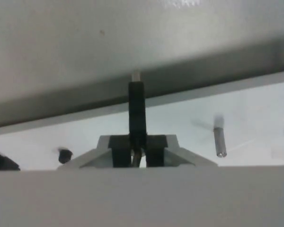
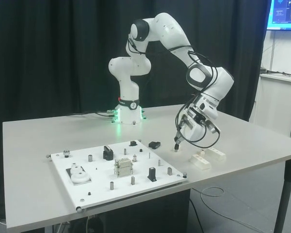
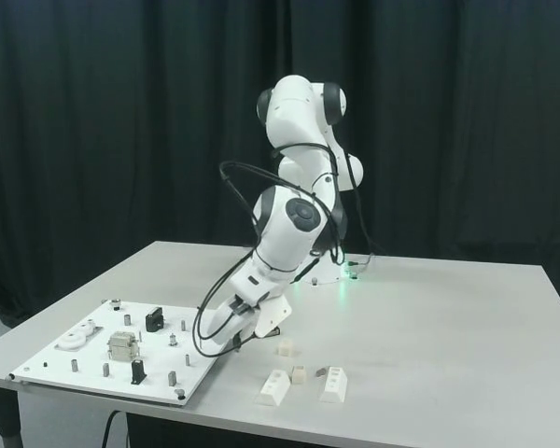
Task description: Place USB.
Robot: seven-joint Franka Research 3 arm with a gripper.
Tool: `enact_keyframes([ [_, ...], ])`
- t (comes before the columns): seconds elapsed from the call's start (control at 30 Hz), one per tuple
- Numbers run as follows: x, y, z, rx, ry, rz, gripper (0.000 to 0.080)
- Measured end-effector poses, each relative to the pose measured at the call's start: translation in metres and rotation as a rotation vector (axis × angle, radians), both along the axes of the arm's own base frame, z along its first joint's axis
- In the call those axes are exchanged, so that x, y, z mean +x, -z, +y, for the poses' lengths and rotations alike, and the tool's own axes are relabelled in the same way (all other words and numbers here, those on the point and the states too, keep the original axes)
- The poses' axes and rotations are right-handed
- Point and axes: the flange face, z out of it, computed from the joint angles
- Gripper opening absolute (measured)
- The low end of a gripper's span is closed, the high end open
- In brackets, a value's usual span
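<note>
While tilted low over the table (image 2: 34, 145), gripper (image 1: 137, 158) pinches the black USB (image 1: 137, 111) between closed fingers (image 1: 117, 152), plug end pointing away from the wrist. Seen from the first room view, USB (image 2: 176, 144) sticks out below the gripper (image 2: 180, 137), tip just above the grey surface, between the white board (image 2: 99, 187) and the white blocks (image 2: 207, 158). Just beside the board's near corner in the second room view, gripper (image 3: 247, 334) hangs apart from the blocks (image 3: 303, 381). On the board stands a grey pin (image 1: 219, 141), well aside of the USB.
</note>
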Motion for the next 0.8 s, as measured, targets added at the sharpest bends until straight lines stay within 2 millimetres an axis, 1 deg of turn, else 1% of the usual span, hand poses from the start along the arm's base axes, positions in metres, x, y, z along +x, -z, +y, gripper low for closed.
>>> enact_keyframes([
  [0.43,-0.007,-0.002,0.01,0.003,-0.02,-0.008,0.006],
  [0.47,-0.008,-0.002,0.011,0.004,-0.02,-0.008,0.0107],
  [0.6,-0.009,-0.001,0.012,0.003,-0.018,-0.008,0.0107],
  [0.63,-0.009,-0.001,0.013,0.003,-0.018,-0.007,0.0515],
  [0.8,-0.01,0.0,0.013,0.003,-0.021,-0.005,0.0515],
])
